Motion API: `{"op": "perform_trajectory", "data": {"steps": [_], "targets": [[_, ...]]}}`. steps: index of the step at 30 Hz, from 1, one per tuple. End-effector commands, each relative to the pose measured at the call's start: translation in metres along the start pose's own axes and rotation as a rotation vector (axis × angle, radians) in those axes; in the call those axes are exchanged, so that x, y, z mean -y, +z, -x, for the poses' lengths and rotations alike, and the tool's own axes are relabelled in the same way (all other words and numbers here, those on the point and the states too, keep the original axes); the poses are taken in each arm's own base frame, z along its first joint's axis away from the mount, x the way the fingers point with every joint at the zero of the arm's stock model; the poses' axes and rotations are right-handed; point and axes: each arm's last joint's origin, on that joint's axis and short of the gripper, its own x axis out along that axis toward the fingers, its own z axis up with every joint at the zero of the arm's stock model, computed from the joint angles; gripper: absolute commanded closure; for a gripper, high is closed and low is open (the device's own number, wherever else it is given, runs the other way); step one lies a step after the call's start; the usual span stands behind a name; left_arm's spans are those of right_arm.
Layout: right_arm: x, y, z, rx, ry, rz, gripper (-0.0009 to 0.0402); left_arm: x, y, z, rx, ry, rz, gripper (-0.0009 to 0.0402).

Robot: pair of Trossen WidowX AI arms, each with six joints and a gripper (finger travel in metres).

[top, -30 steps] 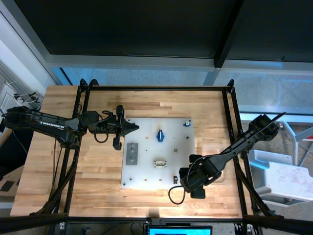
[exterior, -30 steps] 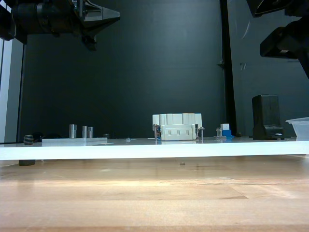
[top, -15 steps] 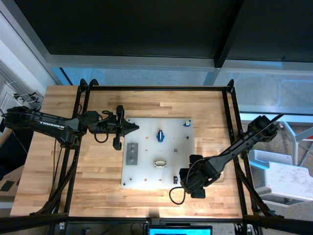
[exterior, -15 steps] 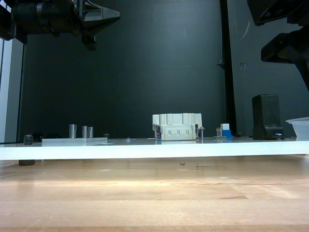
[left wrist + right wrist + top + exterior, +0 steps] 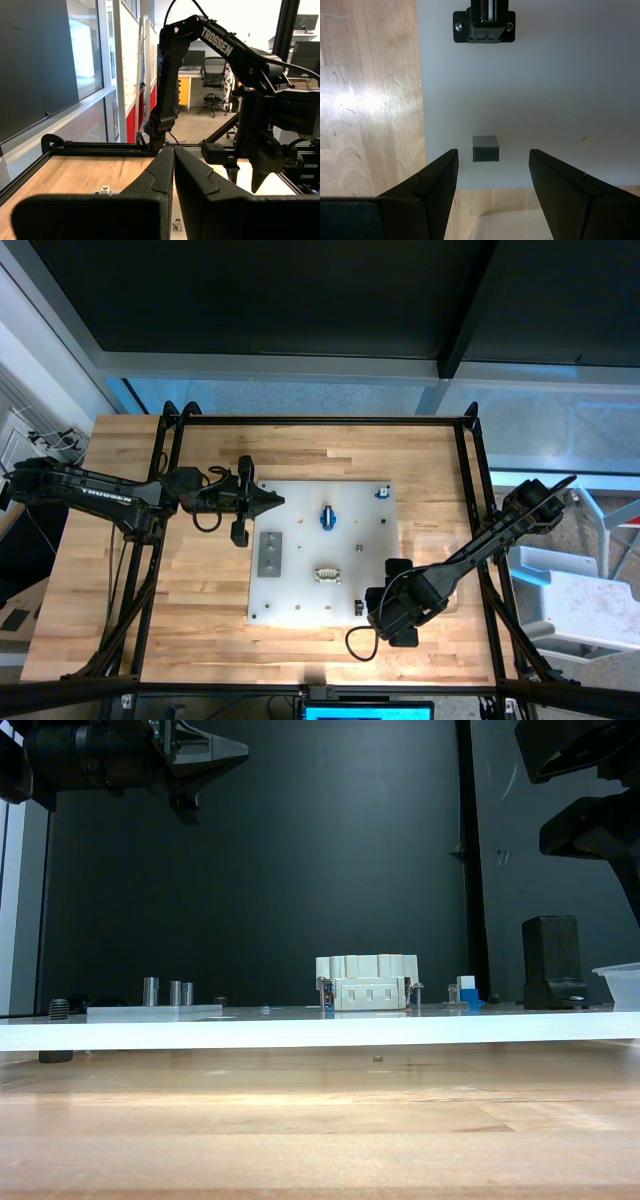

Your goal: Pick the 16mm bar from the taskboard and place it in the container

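Note:
The white taskboard point(image 5: 300, 580) lies mid-table with a grey metal block point(image 5: 271, 552) and a blue part point(image 5: 328, 517). In the right wrist view a small grey square piece point(image 5: 485, 148), seemingly the bar seen end-on, stands on the board near its corner. My right gripper point(image 5: 492, 155) hangs open above it, one finger on each side, not touching; it hovers over the board's near right corner point(image 5: 385, 608). The clear container point(image 5: 440, 575) sits just right of the board. My left gripper point(image 5: 272, 500) is shut and empty, held high over the board's far left edge.
A black fitting point(image 5: 484, 22) is bolted to the board just beyond the grey piece. A white connector block point(image 5: 366, 982) stands mid-board, and short metal pegs point(image 5: 150, 991) rise from the grey block. A black frame point(image 5: 320, 421) rings the wooden table.
The right gripper has drifted slightly toward the table's near edge and left over the board's corner. The left arm has not moved.

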Motion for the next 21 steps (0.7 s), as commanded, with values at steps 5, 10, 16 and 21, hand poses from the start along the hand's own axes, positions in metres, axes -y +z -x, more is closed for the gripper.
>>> {"op": "perform_trajectory", "data": {"steps": [5, 10, 16, 21], "targets": [[0.000, -0.002, -0.005, 0.011, 0.001, 0.001, 0.0197, 0.000, 0.000, 0.000, 0.000, 0.000, 0.000, 0.0393], [0.000, -0.005, -0.011, 0.013, 0.004, 0.002, 0.0197, 0.000, 0.000, 0.000, 0.000, 0.000, 0.000, 0.0393], [0.000, -0.006, -0.014, 0.017, 0.007, 0.003, 0.0197, 0.000, 0.000, 0.000, 0.000, 0.000, 0.000, 0.0393], [0.000, -0.007, -0.016, 0.014, 0.005, 0.004, 0.0197, 0.000, 0.000, 0.000, 0.000, 0.000, 0.000, 0.0393]]}}
